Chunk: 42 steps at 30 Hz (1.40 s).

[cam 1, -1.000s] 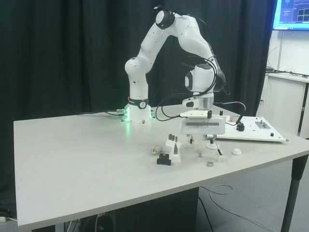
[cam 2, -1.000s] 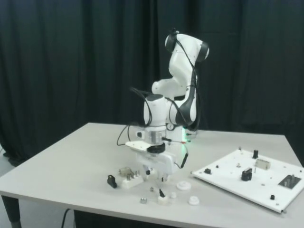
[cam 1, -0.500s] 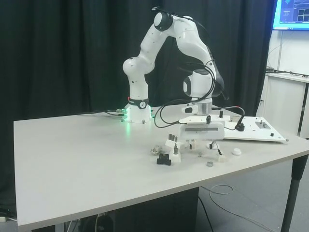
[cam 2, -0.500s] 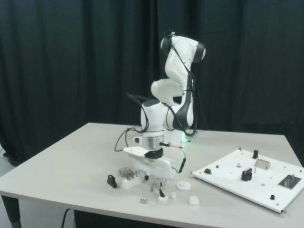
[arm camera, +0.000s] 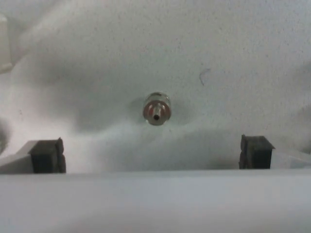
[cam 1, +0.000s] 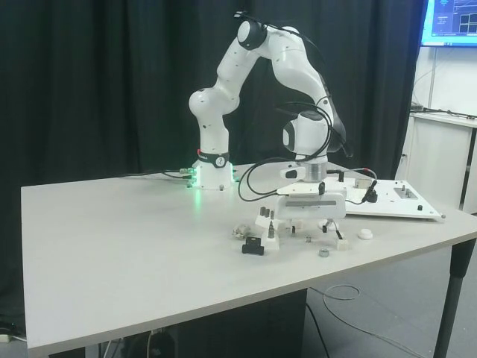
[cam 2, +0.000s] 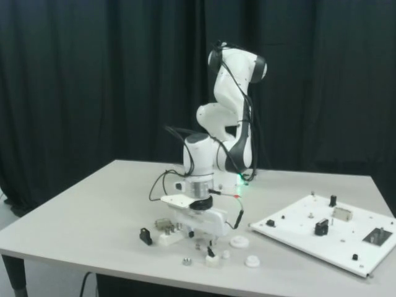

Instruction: Pick BNC.

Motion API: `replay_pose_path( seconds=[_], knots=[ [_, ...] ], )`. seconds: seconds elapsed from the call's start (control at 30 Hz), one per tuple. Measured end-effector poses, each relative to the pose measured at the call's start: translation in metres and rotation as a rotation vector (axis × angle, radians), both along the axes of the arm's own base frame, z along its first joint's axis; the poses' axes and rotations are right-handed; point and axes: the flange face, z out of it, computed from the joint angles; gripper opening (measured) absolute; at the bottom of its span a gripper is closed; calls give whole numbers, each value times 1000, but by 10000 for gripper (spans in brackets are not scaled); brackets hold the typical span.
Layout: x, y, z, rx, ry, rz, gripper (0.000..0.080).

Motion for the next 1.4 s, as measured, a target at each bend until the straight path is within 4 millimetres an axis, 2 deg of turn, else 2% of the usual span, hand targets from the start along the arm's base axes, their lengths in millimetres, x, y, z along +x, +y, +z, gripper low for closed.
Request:
replay_pose_path(
  seconds=[1.4],
  knots=[
    [6,-2,-18,-7,4,1,800]
  ],
)
